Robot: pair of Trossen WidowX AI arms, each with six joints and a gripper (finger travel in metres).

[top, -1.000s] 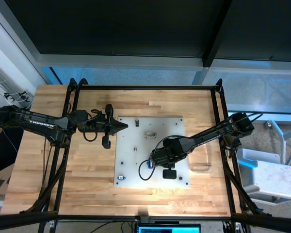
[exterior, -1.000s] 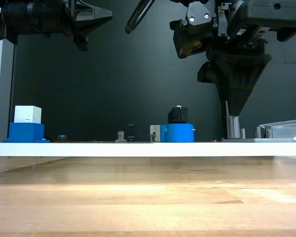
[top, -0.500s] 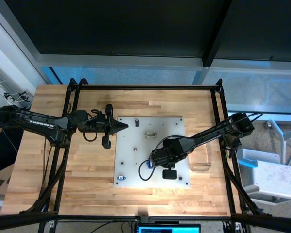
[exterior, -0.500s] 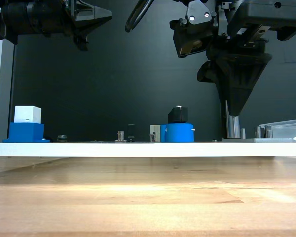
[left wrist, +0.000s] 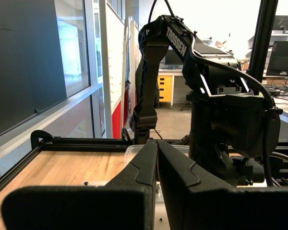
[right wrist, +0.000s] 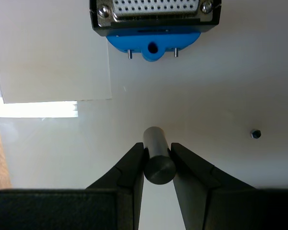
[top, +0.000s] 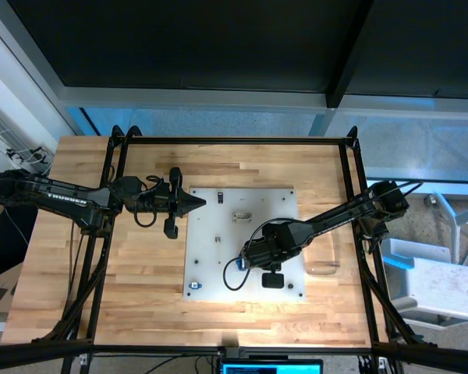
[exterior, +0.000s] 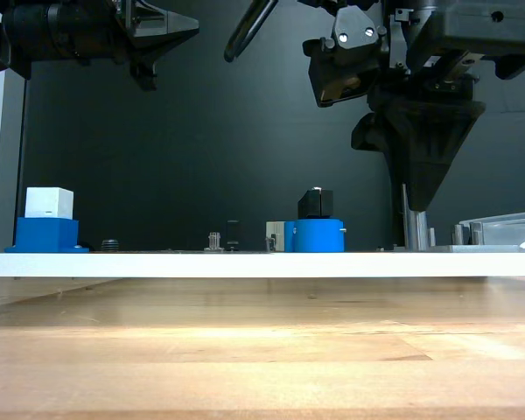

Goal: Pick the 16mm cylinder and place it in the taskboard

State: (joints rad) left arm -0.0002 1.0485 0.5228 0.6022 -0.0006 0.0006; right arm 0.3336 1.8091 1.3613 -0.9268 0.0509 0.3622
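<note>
Right wrist view: right gripper (right wrist: 156,146) pinches 16mm cylinder (right wrist: 159,165).

Light wooden butcher-block table (top: 140,265) in a lab.
Black metal frame (top: 234,141) runs along its edges; dark panel (top: 203,47) beyond the far edge; yellow drawer cabinet (left wrist: 165,89) farther off.

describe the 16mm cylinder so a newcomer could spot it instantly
Start at the white taskboard mid-table; the left gripper hangs shut at its left edge, the right gripper points down over its near half. The 16mm cylinder is pinched upright in that right gripper: a plain dark-grey round peg, unlike the blue connector nearby.
</note>
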